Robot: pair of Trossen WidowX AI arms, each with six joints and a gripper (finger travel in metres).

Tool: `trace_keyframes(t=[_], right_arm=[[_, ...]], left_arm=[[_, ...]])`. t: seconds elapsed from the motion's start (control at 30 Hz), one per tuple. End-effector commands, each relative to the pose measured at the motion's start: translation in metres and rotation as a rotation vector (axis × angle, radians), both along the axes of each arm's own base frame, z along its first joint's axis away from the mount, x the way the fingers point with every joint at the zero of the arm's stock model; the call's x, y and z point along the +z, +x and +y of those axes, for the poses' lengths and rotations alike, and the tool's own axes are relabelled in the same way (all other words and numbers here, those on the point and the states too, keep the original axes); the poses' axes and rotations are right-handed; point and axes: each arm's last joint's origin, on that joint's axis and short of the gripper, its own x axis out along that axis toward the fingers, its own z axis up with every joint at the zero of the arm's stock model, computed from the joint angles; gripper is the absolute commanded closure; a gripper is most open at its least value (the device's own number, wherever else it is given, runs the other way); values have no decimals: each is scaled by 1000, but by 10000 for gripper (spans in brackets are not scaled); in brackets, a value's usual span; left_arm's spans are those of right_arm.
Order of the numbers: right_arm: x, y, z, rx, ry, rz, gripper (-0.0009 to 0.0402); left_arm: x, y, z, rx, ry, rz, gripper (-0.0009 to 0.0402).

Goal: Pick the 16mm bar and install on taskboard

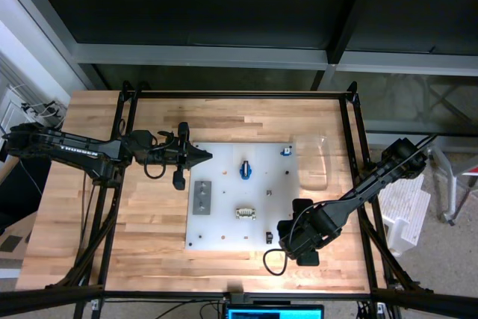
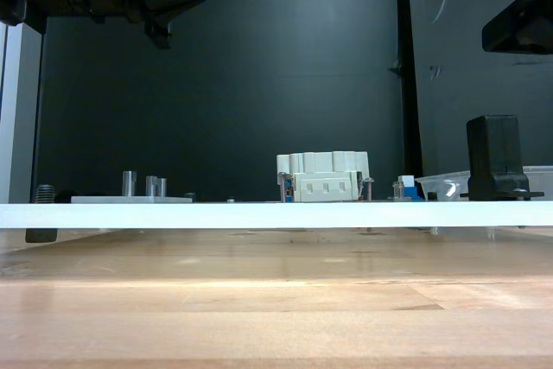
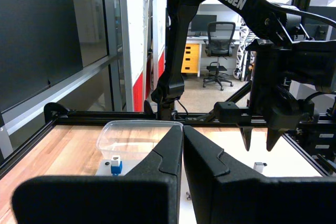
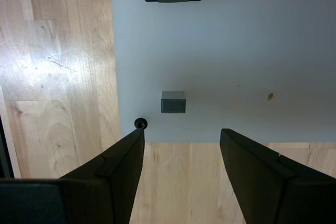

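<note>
White taskboard [image 1: 224,177] below left [image 1: 207,156], right claws [image 4: 181,135]

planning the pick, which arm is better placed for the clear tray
Right, likely: right tool hangs open over the near right corner of the taskboard, nearer the clear tray; left tool is shut at the left edge.

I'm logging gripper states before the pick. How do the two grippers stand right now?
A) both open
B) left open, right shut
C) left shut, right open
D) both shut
C: the left gripper, held above the far left part of the taskboard, has its fingers pressed together, while the right gripper, pointing down over the board's near right corner, has its fingers spread apart with nothing between them.
</note>
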Motion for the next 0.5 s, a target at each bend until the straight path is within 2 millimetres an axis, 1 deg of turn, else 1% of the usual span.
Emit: trace_keyframes(t=[0.03,0.13,0.27,0.37,0.5], right_arm=[[3,-1,-1,-1,1,-14,208],[7,0,-3,-7,2,-38,225],[17,4,-16,-22,8,-123,268],[26,8,-32,-37,38,-187,311],[39,13,-58,-57,53,-269,369]], left_arm=[[0,0,0,0,0,0,393],[0,0,0,0,0,0,393],[0,0,0,0,0,0,393],[0,0,0,0,0,0,393],[0,0,0,0,0,0,393]])
